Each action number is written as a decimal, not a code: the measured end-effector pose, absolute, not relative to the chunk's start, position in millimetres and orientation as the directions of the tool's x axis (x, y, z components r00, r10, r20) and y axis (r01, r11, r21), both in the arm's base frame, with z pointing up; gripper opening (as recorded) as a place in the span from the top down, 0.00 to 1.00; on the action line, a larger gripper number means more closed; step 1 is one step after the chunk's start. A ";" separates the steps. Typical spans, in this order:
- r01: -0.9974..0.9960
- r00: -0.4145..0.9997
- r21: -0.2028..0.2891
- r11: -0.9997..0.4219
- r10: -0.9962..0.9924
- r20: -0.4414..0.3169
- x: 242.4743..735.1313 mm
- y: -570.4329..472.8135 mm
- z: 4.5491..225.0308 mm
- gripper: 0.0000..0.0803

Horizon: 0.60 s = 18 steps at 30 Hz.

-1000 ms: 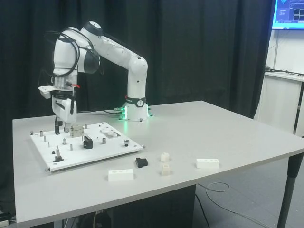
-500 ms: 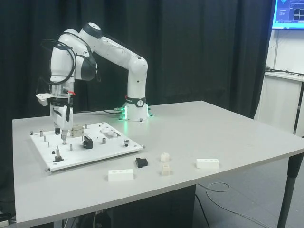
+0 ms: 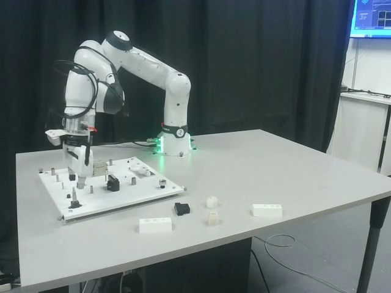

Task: Remove Ethernet.

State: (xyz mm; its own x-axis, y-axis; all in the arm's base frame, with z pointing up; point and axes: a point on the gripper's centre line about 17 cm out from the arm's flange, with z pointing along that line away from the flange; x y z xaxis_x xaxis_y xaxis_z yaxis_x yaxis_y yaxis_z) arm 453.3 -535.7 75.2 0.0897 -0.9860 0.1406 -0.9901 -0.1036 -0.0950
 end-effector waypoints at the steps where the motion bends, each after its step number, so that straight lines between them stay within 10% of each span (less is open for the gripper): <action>1: -0.990 0.092 -0.095 -0.106 -0.985 0.145 453.8 -536.3 73.6 0.00; 18: -0.989 0.102 -0.086 -0.116 -0.982 0.158 459.8 -538.3 56.3 0.00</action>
